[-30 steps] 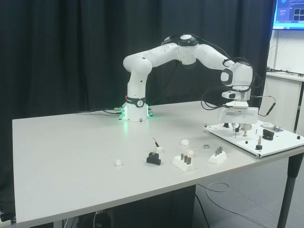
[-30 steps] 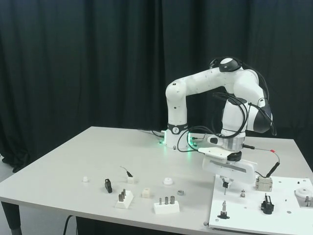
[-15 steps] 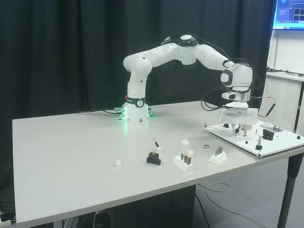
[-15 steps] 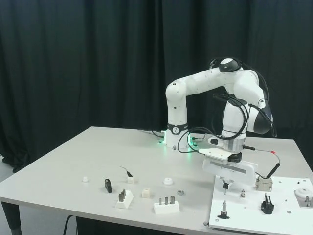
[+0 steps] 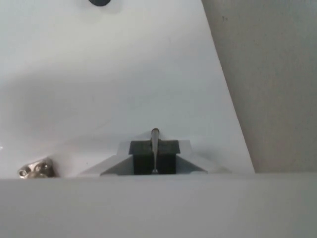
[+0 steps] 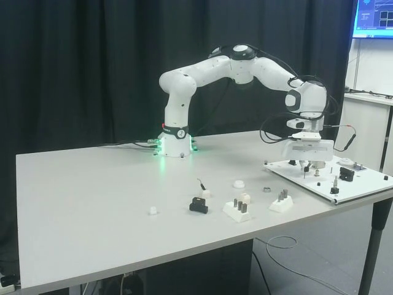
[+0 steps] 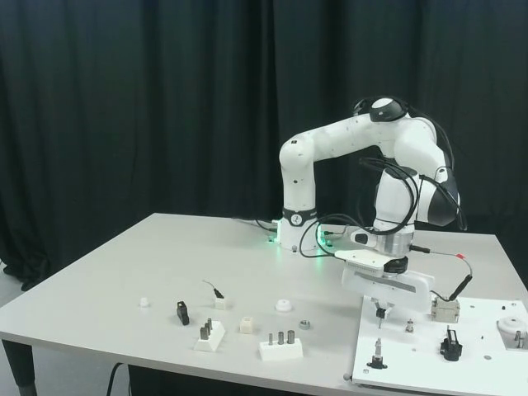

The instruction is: Insert round peg 1.

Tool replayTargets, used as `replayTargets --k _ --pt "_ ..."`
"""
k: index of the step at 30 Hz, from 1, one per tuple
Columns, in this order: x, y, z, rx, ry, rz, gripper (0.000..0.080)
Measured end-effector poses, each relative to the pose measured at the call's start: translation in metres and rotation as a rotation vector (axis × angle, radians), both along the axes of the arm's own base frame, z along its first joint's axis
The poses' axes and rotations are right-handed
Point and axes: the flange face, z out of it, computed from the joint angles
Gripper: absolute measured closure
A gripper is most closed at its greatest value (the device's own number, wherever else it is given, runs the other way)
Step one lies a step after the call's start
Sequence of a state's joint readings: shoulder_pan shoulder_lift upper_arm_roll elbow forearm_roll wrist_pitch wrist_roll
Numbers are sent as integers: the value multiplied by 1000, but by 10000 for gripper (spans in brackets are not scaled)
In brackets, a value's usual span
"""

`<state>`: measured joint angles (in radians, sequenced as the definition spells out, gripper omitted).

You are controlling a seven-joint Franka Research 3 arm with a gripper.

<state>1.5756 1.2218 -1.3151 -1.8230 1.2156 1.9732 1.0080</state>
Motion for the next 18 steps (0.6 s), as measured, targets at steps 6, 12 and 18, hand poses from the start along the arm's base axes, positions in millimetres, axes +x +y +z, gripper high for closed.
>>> replayTargets --k 6,12,18 --pt "-1 -1 1 4 10 -3 785" --pt "0 -3 6 2 18 -6 395" --pt "0 -6 12 2 27 -11 395"
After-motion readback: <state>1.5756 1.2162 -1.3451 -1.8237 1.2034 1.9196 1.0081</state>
